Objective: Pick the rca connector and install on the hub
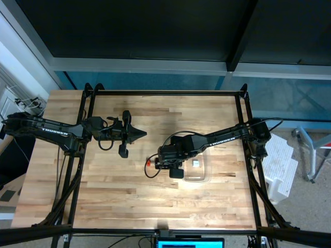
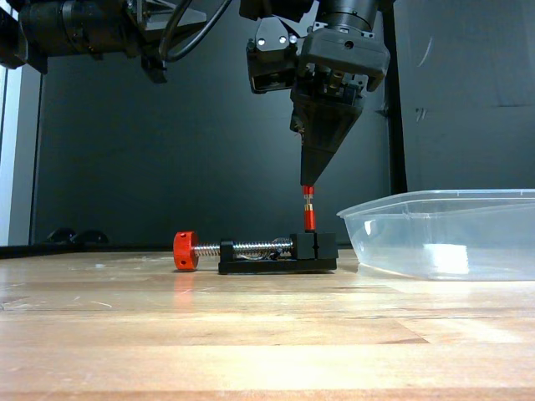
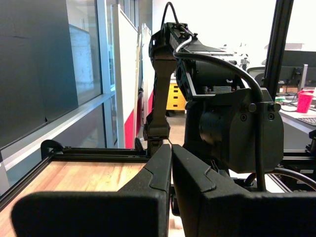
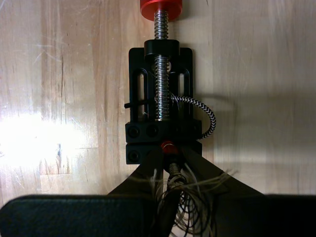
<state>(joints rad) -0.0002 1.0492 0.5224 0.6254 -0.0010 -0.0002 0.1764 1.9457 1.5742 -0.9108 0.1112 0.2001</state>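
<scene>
Holding the rca connector (image 2: pixel 308 214) upright on the hub (image 2: pixel 278 253), the right gripper (image 2: pixel 308 185) seems mid-insertion, needing a straight downward press, while the left gripper (image 1: pixel 140 134) hangs clenched, well apart

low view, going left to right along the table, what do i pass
red knob of the hub → its screw → rca connector, pinched upright in the right gripper → clear tray; left gripper hangs shut, away to the left
</scene>
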